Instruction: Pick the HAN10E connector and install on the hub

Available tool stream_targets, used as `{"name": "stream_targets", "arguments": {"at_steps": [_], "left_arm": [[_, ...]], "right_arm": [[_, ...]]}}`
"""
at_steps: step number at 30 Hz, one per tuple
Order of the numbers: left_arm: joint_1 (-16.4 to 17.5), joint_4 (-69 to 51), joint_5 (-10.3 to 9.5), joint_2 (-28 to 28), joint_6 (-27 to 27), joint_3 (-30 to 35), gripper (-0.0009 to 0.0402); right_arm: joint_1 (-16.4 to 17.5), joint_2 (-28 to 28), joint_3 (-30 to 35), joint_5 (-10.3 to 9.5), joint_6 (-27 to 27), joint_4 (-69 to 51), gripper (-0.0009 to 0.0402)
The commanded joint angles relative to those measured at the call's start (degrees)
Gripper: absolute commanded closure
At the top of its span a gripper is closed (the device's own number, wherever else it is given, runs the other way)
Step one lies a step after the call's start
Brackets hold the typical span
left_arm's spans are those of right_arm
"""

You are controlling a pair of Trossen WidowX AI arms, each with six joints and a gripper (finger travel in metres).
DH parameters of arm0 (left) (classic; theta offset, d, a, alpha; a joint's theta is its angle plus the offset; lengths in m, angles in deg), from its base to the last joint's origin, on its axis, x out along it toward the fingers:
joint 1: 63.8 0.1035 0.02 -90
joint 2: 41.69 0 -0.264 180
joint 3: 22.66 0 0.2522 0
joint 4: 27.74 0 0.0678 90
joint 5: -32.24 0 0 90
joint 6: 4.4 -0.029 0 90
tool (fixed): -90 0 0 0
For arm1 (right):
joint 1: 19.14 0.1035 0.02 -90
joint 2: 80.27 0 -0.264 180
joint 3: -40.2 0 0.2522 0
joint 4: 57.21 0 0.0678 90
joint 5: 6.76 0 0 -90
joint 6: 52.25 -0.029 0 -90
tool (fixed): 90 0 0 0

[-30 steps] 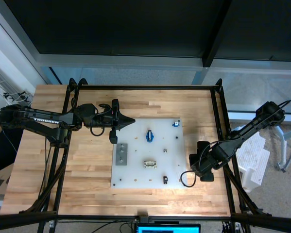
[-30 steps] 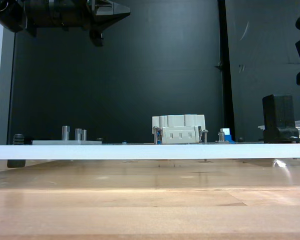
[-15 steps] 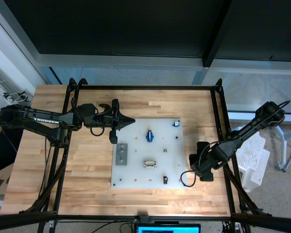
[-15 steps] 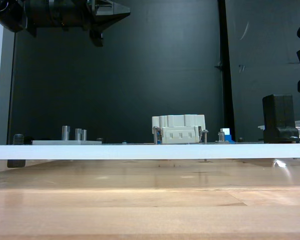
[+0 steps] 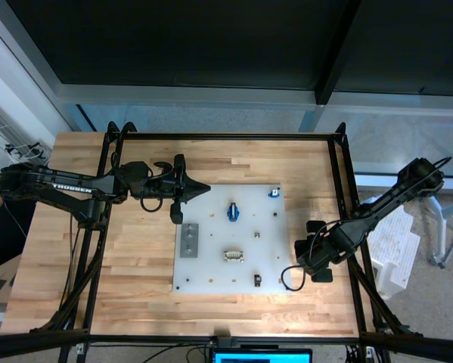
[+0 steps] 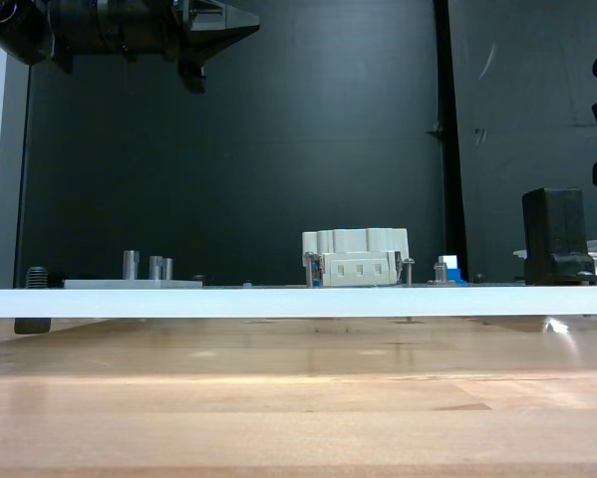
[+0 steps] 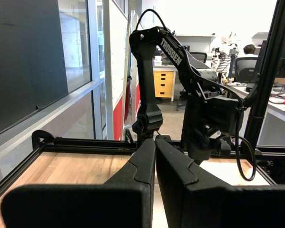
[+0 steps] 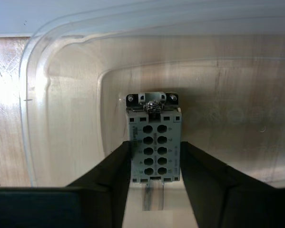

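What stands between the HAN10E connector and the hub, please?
The clear tray's wall rings the HAN10E connector in the right gripper beside the white plate. Nothing crowds the hub; the left gripper hangs shut near the plate's far-left corner.

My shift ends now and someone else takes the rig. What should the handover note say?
Left gripper: parked high by the far left corner of the white plate, jaws shut, empty.
Right gripper: right of the plate, jaws closed on the HAN10E connector over a clear tray.
The hub sits on the plate toward its near edge, nothing on it.
Done: connector grasped.
Left: carry it to the hub and seat it.
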Motion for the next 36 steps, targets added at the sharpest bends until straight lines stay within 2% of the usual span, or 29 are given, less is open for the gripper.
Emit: {"name": "stream_targets", "arguments": {"at_steps": [1, 7, 11, 36], "left_arm": [[0.0, 0.0, 0.02, 0.0, 0.0, 0.0, 0.0393], [0.0, 0.0, 0.02, 0.0, 0.0, 0.0, 0.0393], [0.0, 0.0, 0.02, 0.0, 0.0, 0.0, 0.0393], [0.0, 0.0, 0.02, 0.0, 0.0, 0.0, 0.0393]], "right_arm": [[0.0, 0.0, -0.2, -0.02, 0.2, 0.3, 0.0325], [-0.1, 0.0, -1.2, -0.04, 0.4, 1.1, 0.0397], [-0.2, 0.0, -1.7, -0.07, 0.4, 1.9, 0.0386], [-0.4, 0.0, -1.9, -0.13, 0.4, 2.4, 0.0393]]}}
